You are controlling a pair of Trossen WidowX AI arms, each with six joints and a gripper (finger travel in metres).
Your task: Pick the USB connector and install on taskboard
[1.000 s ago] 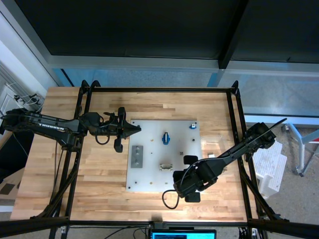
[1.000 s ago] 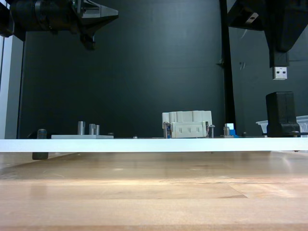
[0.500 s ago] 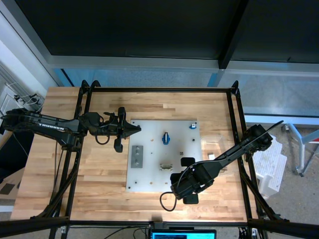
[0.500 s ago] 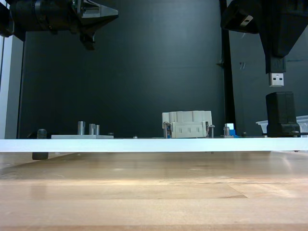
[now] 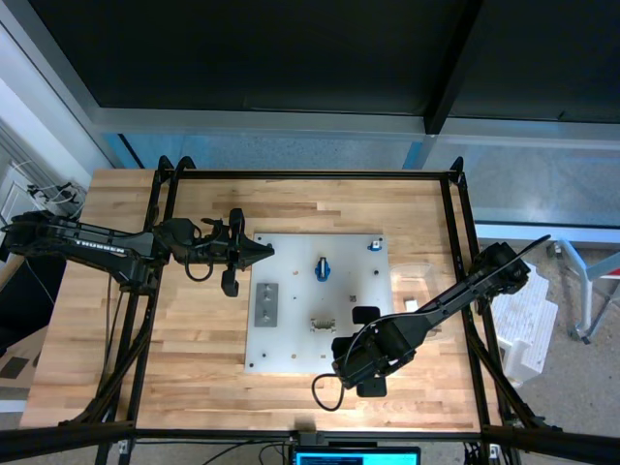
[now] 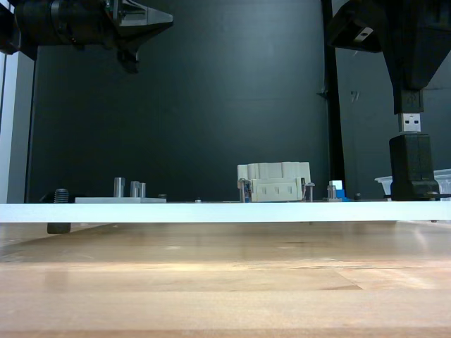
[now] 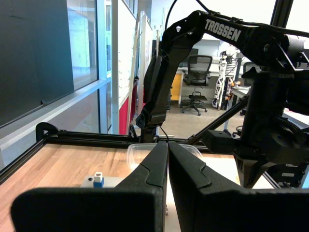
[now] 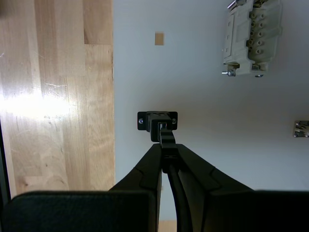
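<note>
Black socket (image 6: 412, 165) sits just under the USB connector (image 6: 412, 122) pinched in your right gripper (image 8: 166, 151): press straight down. Left gripper (image 7: 167, 145), pressed together, hangs over the board's (image 5: 291, 339) left edge.

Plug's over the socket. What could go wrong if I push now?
The USB connector sits at the mouth of the black socket; a slight offset could jam it on the rim. It could tilt in the right gripper. The left gripper, shut, hangs by the left edge of the taskboard.
</note>
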